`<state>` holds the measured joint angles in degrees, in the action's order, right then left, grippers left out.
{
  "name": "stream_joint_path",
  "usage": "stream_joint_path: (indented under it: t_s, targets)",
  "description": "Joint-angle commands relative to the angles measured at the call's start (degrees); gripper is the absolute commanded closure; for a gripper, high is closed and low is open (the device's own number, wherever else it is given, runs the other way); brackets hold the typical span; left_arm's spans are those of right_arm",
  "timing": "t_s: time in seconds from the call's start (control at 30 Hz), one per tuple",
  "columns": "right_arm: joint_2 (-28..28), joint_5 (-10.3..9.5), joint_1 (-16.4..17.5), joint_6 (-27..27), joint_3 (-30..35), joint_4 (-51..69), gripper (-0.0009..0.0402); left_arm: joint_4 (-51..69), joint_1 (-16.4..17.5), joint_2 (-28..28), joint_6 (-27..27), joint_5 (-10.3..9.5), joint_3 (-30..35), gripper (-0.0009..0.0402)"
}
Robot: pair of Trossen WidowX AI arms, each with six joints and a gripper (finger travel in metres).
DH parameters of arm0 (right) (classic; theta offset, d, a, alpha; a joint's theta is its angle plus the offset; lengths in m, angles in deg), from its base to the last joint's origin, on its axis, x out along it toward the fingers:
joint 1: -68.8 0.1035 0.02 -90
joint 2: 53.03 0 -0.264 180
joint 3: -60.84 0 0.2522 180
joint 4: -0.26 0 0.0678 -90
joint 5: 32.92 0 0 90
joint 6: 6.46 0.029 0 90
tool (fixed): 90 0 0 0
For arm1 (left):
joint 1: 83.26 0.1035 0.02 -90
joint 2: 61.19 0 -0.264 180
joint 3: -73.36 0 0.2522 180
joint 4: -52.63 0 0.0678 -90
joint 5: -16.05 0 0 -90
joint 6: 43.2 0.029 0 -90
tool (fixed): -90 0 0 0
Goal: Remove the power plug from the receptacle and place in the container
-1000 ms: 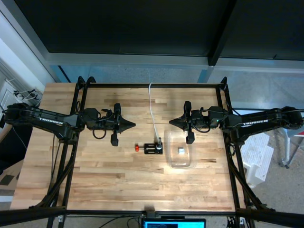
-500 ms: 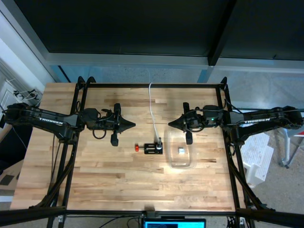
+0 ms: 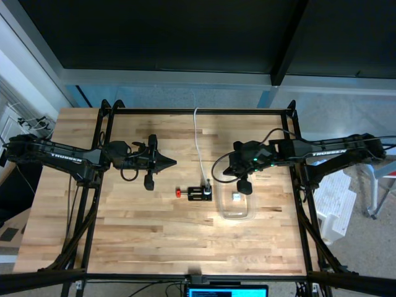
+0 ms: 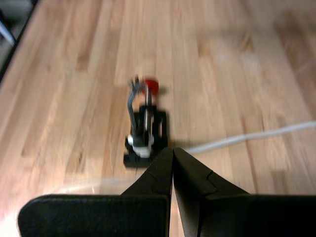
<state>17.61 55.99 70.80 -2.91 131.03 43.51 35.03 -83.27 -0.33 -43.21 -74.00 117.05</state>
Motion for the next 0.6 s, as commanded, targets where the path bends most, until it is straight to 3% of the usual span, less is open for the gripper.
stream_joint_path:
  t_s: [0.03,0.2,0.33,0.6]
  targets:
    - [3.1,0.0,0.3,0.8,2.9,4.0,0.0386,0.0,0.0,0.0,0.0,0.02,0.0,0.0393]
    - [7.8,0.33,1.5,2.4,6.7,8.6,0.0331,0.0,0.0,0.0,0.0,0.02,0.0,0.0393]
    - [11.6,3.28,3.5,3.5,9.6,10.6,0.0272,0.0,0.0,0.0,0.0,0.02,0.0,0.0393]
    - [19.0,3.85,5.2,5.7,15.4,12.2,0.0199,0.0,0.0,0.0,0.0,0.02,0.0,0.0393]
